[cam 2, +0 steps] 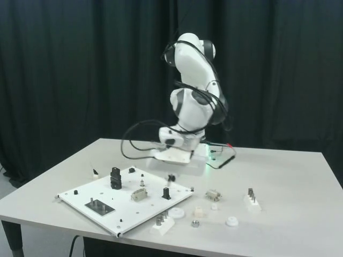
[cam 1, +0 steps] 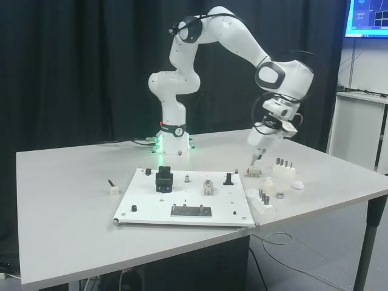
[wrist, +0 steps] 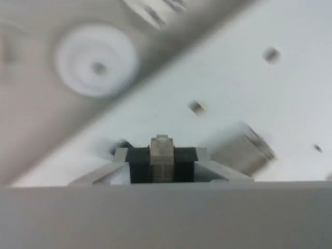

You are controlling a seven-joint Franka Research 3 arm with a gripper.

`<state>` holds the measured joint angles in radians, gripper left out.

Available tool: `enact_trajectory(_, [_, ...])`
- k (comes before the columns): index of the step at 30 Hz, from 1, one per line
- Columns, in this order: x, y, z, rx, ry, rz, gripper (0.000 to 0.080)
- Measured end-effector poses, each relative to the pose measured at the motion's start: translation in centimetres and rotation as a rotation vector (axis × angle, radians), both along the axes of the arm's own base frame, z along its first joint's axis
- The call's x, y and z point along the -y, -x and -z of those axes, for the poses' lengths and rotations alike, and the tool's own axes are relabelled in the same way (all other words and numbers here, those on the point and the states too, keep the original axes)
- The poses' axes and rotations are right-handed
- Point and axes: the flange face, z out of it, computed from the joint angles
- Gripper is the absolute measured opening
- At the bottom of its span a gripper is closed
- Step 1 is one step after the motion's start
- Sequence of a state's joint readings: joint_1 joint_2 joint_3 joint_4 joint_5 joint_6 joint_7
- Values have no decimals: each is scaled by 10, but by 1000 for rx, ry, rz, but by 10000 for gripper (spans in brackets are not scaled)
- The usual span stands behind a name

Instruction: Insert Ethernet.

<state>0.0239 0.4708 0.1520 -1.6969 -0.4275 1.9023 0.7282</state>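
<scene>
One small plug [wrist: 162, 155] is pinched between the two fingers of the gripper [wrist: 162, 165]; in the wrist view it stands out past the black pads, low in the middle of the frame. In the first room view the gripper [cam 1: 256, 159] hangs above the table [cam 1: 66, 182], right of centre, close over a small connector [cam 1: 253, 172] that lies just beside the right edge of the white board [cam 1: 182, 197]. A black block [cam 1: 163, 180] stands on the upper left part of the board and a grey bar [cam 1: 191, 210] lies near its front edge. In the second room view the gripper [cam 2: 171, 176] is at the centre, above the far edge of the board [cam 2: 126, 201], and a white gear [wrist: 96, 59] shows in the upper left of the wrist view.
</scene>
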Motion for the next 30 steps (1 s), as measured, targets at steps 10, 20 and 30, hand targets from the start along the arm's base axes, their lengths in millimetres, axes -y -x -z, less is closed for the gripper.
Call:
enact_trajectory(10, [67, 0, -28, 1, 24, 85, 90])
enact_trajectory(20, [121, 4, -46, 23, 37, 181, 90])
enact_trajectory(30, [174, 12, -64, 58, 42, 326, 90])
